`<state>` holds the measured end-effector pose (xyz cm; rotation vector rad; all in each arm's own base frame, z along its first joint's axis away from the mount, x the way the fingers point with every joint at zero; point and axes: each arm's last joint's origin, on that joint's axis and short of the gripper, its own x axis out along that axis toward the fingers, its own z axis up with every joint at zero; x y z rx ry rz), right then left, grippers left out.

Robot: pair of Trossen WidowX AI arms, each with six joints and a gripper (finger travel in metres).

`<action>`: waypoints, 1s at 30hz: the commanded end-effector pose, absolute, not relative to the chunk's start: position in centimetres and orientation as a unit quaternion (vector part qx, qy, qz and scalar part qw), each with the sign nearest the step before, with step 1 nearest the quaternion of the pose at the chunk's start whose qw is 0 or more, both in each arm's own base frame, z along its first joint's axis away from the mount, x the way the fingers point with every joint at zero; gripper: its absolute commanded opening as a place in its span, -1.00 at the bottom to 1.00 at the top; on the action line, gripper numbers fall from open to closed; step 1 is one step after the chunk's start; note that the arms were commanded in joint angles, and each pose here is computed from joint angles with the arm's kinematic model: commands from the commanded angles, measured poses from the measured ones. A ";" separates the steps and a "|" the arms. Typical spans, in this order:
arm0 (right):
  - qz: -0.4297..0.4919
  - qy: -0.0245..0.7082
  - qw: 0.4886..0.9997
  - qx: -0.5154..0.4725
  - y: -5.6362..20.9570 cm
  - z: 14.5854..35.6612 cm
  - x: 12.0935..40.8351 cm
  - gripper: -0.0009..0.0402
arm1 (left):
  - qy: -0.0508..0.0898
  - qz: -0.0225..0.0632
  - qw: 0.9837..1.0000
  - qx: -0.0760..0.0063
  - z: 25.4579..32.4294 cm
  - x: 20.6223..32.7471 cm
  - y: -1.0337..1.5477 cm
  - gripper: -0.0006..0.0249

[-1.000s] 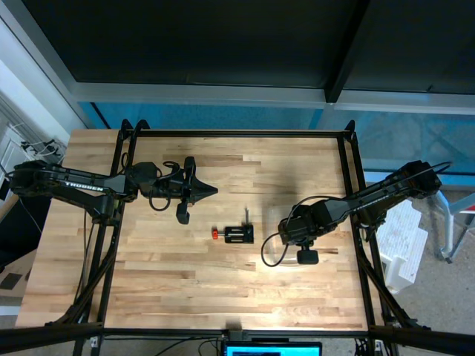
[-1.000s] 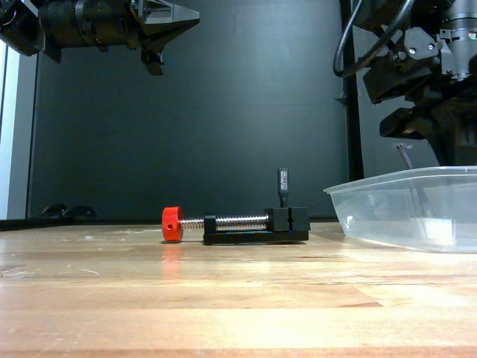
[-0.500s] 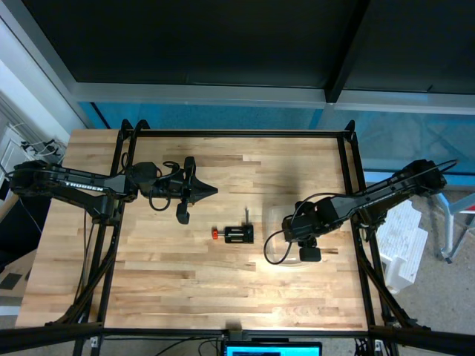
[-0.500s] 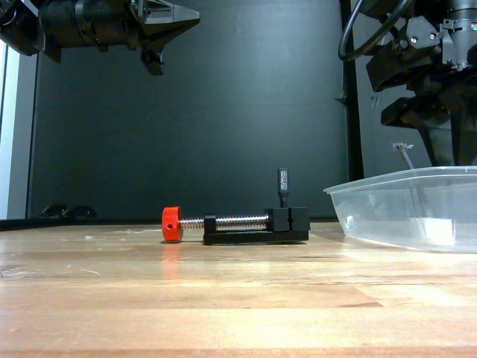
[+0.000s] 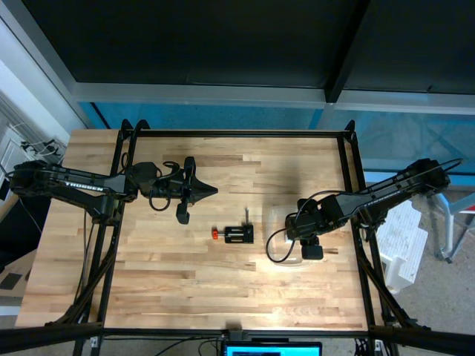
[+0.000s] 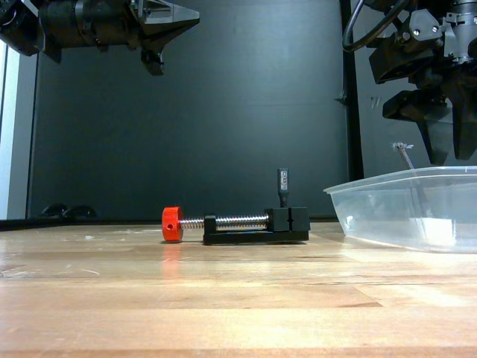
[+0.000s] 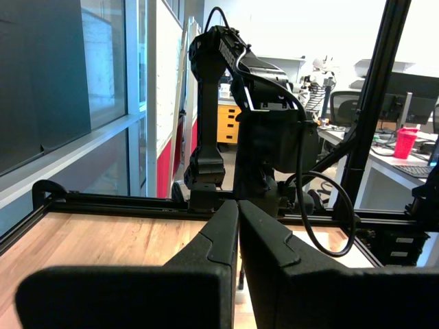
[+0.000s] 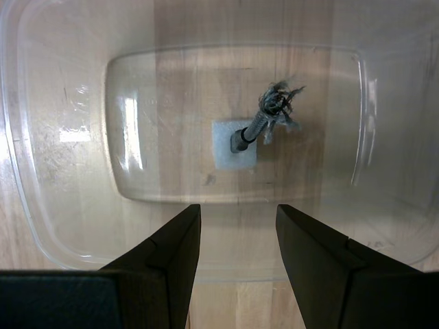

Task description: Pick the usb-c connector and install on the hub

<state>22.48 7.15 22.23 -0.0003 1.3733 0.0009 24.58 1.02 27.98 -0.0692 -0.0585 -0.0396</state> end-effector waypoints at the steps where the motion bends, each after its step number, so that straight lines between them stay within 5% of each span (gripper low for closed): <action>1: 0.000 0.634 0.774 0.000 7.2 22.2 22.5 -0.22 | -0.029 -0.020 0.999 -0.034 27.98 24.6 1.02 -0.95; 30: 0.015 0.639 0.769 0.002 7.0 20.8 25.0 -0.22 | -0.029 -0.020 0.999 -0.034 27.98 24.6 1.03 -0.95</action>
